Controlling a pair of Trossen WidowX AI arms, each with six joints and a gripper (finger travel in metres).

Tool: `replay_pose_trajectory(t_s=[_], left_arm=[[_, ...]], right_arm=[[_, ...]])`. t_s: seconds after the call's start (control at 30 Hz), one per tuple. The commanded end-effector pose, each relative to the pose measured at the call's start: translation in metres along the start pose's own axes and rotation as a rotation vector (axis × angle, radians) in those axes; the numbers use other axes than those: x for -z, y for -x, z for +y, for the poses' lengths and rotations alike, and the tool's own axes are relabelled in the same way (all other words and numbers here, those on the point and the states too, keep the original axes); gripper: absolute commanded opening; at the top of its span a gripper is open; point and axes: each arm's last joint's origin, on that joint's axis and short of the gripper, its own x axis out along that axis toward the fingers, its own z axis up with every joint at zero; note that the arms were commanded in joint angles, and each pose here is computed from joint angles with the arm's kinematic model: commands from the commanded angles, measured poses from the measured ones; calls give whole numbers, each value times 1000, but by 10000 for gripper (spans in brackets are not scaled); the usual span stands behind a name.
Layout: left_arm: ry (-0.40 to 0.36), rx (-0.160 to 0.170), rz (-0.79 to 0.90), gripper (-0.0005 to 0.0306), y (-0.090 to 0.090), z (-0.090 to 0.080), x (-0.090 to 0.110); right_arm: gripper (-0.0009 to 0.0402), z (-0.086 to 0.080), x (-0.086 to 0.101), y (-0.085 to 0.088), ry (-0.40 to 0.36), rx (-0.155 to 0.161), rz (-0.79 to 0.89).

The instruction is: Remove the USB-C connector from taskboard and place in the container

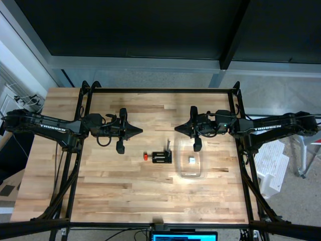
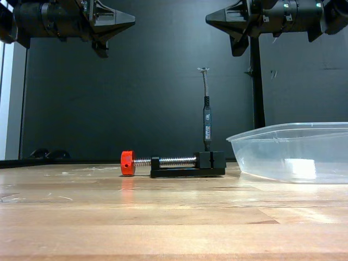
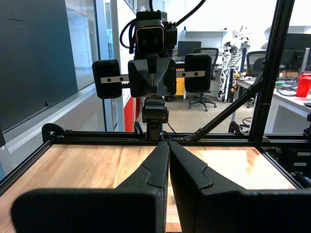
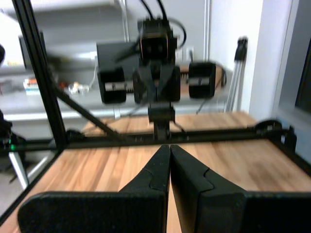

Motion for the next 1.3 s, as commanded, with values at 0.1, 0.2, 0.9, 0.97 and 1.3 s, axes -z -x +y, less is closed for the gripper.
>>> replay_pose_trajectory(t_s=[0.1, 0.2, 0.9, 0.97, 1.3], left_arm=[[0, 0, 0, 0, 0, 0, 0], [0, 0, 0, 0, 0, 0, 0], [0, 0, 0, 0, 0, 0, 0], [0, 0, 0, 0, 0, 0, 0], [0, 0, -1, 0, 0, 0, 0]], right_arm=[[0, 5, -12, -2, 9, -1, 188], [0, 7, -16, -1, 7, 8, 295], [0, 34, -11, -33, 64, 41, 780], [0, 36, -11, -38, 64, 41, 813], [16, 39, -2, -63, 40, 71, 977]])
